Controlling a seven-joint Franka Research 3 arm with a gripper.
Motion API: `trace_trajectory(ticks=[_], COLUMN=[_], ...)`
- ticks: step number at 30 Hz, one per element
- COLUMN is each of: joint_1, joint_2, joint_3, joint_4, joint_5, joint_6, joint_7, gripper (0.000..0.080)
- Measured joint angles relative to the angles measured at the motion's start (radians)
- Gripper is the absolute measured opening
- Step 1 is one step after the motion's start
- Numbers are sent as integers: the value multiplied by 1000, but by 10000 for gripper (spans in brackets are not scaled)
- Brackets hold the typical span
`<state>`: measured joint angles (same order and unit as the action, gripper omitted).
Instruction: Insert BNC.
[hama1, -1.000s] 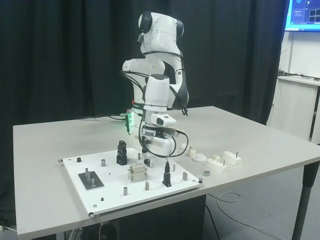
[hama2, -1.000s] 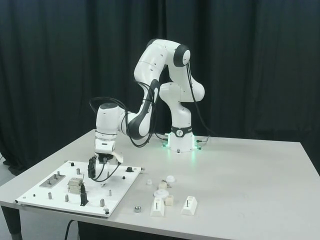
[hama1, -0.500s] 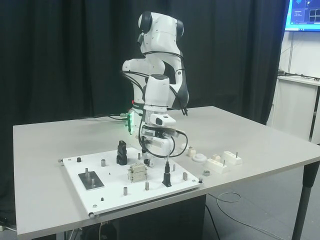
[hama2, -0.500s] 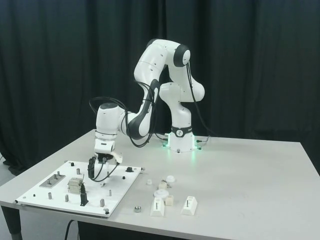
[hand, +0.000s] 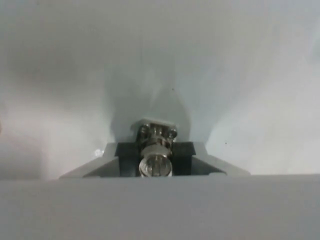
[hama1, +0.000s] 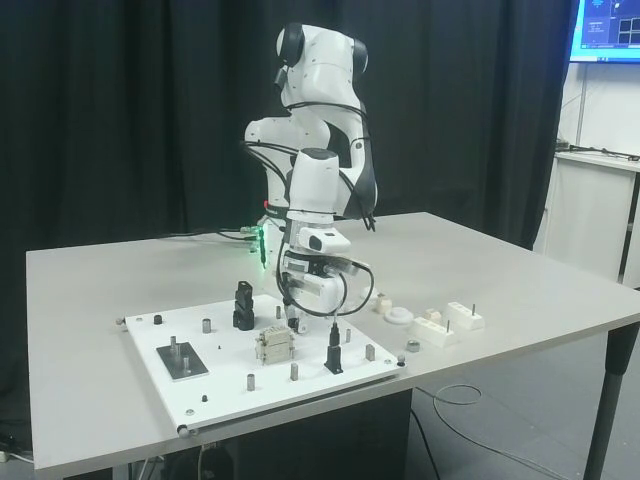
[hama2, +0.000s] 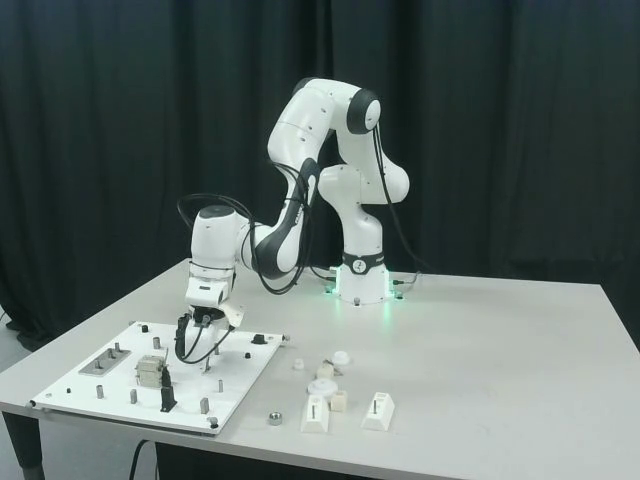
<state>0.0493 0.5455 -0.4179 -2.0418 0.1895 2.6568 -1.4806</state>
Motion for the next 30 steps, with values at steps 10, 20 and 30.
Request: trace_trajectory(ticks=[10, 20, 30], joint_1=[-2, -2, -2], joint_2=[5, 9, 11], joint_3=[-1, -3, -4], joint_4=[14, 27, 33], joint_5=[0, 0, 0], joint_6=[-27, -50, -62], joint_7=[76, 176, 277], gripper=[129, 129, 129])
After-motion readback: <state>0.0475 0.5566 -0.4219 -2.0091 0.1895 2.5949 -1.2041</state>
